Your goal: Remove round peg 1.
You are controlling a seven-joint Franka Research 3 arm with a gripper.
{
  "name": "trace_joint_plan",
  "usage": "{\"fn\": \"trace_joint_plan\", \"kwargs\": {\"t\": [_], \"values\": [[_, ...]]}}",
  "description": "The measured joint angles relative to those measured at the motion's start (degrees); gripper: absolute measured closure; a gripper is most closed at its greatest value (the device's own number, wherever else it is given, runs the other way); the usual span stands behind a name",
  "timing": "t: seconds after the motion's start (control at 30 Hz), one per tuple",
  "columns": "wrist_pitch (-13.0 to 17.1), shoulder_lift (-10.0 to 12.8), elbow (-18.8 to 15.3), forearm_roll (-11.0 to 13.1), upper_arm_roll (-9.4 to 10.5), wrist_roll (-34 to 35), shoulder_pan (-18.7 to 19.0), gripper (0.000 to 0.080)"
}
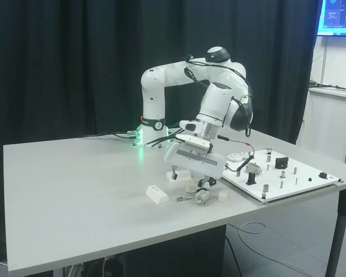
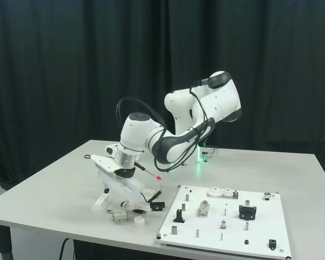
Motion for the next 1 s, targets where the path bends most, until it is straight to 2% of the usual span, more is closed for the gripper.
{"fn": "trace_joint_plan", "kwargs": {"t": [0.03, 1.0], "values": [[0.01, 0.00, -0.03, 0.05, 0.00, -0.04, 0.00, 0.0013], [1.97, 0.00, -0.26, 0.42, -0.38, -0.07, 0.00, 0.0003]]}}
